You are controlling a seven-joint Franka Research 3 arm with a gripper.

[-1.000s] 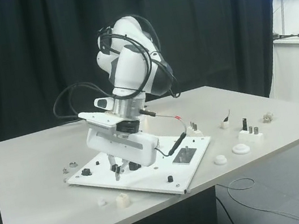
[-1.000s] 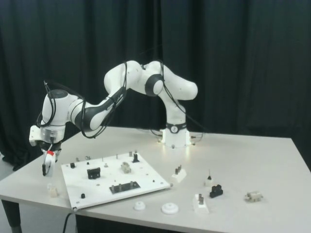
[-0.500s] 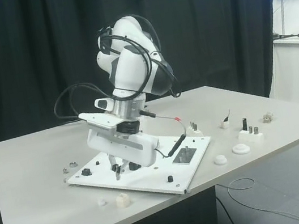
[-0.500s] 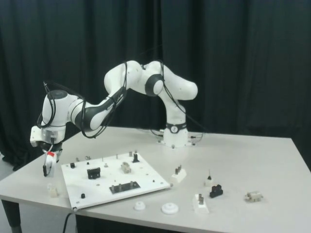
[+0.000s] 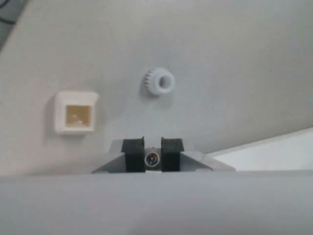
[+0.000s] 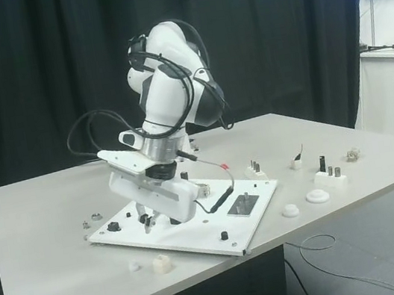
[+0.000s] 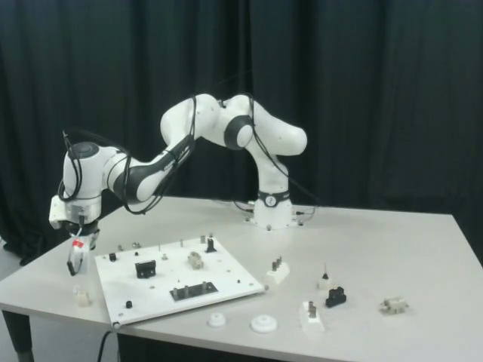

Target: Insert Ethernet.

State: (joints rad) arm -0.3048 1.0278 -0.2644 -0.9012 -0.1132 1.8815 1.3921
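Gripper (image 5: 151,152) had shifted off the white flat assembly board (image 6: 263,201) toward the small white cube-shaped socket block (image 5: 74,113), probably the Ethernet part, lying on the grey table (image 6: 39,242). Grasp state could not be determined.

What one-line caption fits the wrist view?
Gripper hovering over the grey table, above a small white toothed gear and a square white socket block, white board corner alongside.

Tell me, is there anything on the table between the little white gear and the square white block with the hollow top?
No. In the wrist view only bare grey table lies between the white gear and the square white block; they sit apart, untouched.
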